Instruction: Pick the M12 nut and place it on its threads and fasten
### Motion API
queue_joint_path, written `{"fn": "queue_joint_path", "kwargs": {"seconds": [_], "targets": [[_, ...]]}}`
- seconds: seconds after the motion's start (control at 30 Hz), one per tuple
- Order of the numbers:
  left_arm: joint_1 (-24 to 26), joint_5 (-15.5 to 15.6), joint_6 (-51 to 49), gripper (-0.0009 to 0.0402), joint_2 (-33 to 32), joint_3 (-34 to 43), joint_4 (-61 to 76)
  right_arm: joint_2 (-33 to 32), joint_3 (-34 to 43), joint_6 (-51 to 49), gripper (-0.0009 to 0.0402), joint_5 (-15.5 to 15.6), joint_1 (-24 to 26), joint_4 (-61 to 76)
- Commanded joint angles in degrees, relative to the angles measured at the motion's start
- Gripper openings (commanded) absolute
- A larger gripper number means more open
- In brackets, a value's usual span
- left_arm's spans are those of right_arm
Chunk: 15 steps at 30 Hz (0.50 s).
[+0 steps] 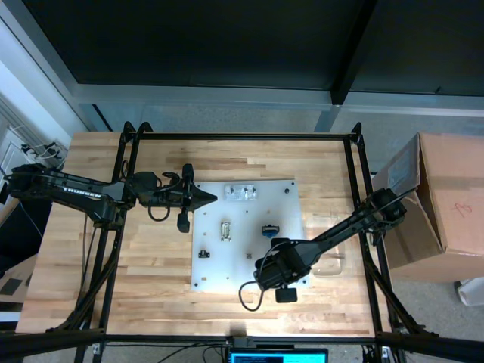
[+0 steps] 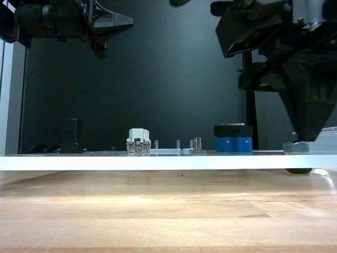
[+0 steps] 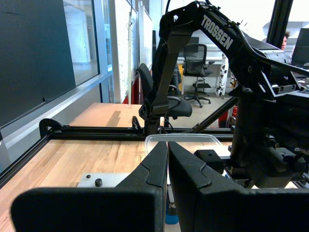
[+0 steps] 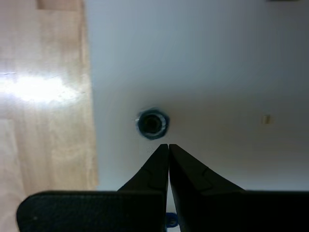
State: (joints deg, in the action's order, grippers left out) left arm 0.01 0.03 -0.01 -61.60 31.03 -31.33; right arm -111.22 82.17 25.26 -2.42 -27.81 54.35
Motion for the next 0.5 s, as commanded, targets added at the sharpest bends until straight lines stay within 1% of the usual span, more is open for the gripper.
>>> {"fn": "queue_joint_path", "kwargs": {"seconds": [0.03, 0.13, 0.27, 0.4, 0.5], "targets": [[0.0, -0.02, 0.0, 0.0, 0.0, 0.0, -0.02, 0.26, 0.0, -0.02, 0.0, 0.66, 0.04, 0.02], [0.0, -0.02, 0.0, 0.0, 0.0, 0.0, -0.02, 1.29, -0.39, -0.22, 0.0, 2.71, 0.09, -0.57], [0.0, -0.02, 0.0, 0.0, 0.0, 0.0, -0.02, 5.6, -2.95, -0.9, 0.0, 2.84, 0.57, -3.21], [0.0, -0.02, 0.0, 0.0, 0.0, 0.0, -0.02, 11.82, -7.23, -2.36, 0.0, -0.59, 2.58, -6.75], [0.0, -0.02, 0.0, 0.0, 0.0, 0.0, -0.02, 18.12, -12.15, -4.72, 0.0, -1.01, 5.81, -13.0]]}}
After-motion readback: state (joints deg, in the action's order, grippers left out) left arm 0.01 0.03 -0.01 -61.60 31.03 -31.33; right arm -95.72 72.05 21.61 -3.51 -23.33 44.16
